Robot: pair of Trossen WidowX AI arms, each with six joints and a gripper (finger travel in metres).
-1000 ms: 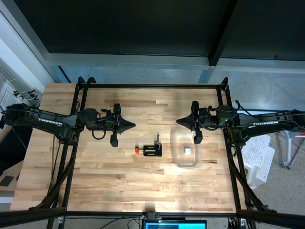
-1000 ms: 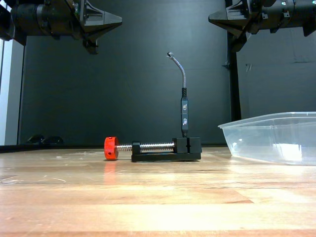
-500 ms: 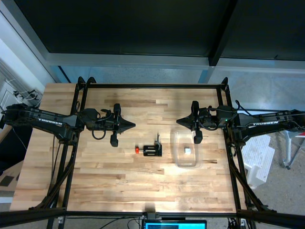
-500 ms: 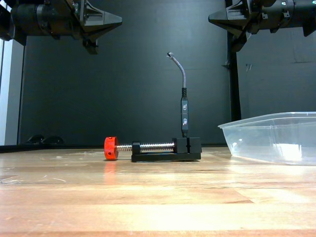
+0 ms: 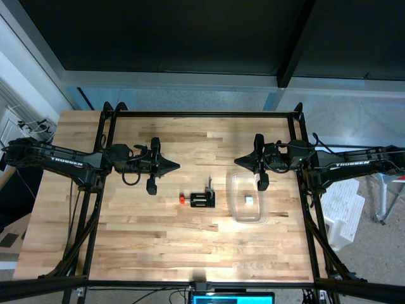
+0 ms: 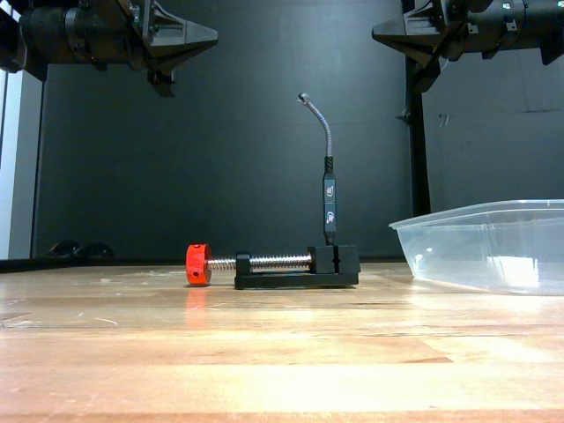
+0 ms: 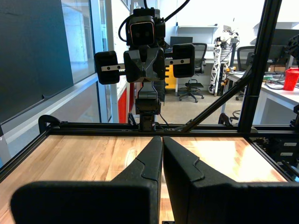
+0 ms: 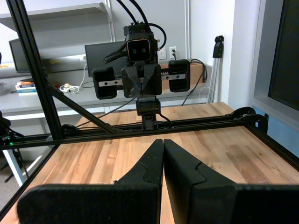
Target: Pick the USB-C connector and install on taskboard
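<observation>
Nothing's budged in the last second: the USB-C connector (image 6: 329,204) stands upright on the vise (image 6: 338,262) unaided, so the left gripper (image 7: 162,140) and right gripper (image 8: 163,142) hang parked up high, fingers pressed together, since the install looks done.

We see a light wood-plank table (image 5: 158,240) standing on a grey floor (image 5: 361,101), with a dark panel (image 6: 247,132) behind its far edge. The left wrist view shows a glass partition (image 7: 77,42), an office chair (image 7: 201,50) and bright light. The right wrist view shows a white wall (image 8: 205,42), a shelf (image 8: 56,11) and a monitor (image 8: 100,55).
</observation>
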